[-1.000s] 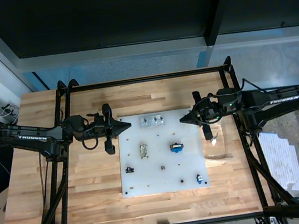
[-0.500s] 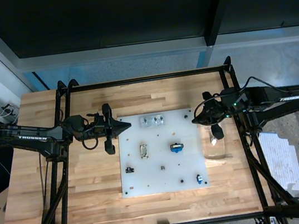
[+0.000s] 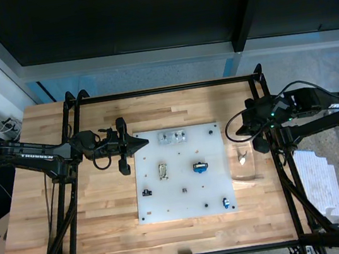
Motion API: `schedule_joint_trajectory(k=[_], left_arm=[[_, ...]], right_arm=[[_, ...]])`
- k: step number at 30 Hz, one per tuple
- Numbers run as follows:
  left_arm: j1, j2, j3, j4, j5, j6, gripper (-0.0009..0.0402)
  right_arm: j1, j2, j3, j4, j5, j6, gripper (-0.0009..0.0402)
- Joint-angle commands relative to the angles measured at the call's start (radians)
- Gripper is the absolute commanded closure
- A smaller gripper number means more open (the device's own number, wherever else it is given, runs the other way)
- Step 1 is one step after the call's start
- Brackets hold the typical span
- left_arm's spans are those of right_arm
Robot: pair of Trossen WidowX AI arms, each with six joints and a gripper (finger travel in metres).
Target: Pick the RJ45 connector and install on taskboard
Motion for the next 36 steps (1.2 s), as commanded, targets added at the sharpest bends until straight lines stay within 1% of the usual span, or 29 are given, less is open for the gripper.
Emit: schedule_joint_trajectory(k=[1,6,12,18,20,22,23,26,29,33,36], left_arm=[[0.0,0.0,0.0,0.0,0.0,0.0,0.0393],[0.0,0.0,0.0,0.0,0.0,0.0,0.0393],[0.0,0.0,0.0,0.0,0.0,0.0,0.0393],[0.0,0.0,0.0,0.0,0.0,0.0,0.0393],[0.0,0.0,0.0,0.0,0.0,0.0,0.0393],[0.0,0.0,0.0,0.0,0.0,0.0,0.0393],[0.0,0.0,0.0,0.0,0.0,0.0,0.0393],[0.0,0.0,0.0,0.0,0.0,0.0,0.0393],[0.0,0.0,0.0,0.0,0.0,0.0,0.0393],[0.0,0.0,0.0,0.0,0.0,0.0,0.0393],[0.0,0.0,0.0,0.0,0.0,0.0,0.0393]], right_arm=[[0.001,0.002,0.023,-0.07,0.0,0.005,0.0393],[0.003,0.004,0.045,-0.176,0.0,0.016,0.0393],[0.012,0.011,0.045,-0.282,0.0,0.042,0.0393],[0.035,0.024,0.039,-0.318,0.0,0.047,0.0393],[0.041,0.034,0.037,-0.336,0.01,0.053,0.0393],[0.051,0.046,0.031,-0.354,0.04,0.071,0.0393],[0.063,0.048,0.026,-0.357,0.053,0.077,0.0393],[0.121,0.051,0.014,-0.356,0.053,0.111,0.039],[0.189,0.052,-0.001,-0.357,0.057,0.173,0.0372],[0.261,0.06,-0.021,-0.353,0.079,0.254,0.0321],[0.284,0.067,-0.04,-0.327,0.102,0.291,0.0276]])
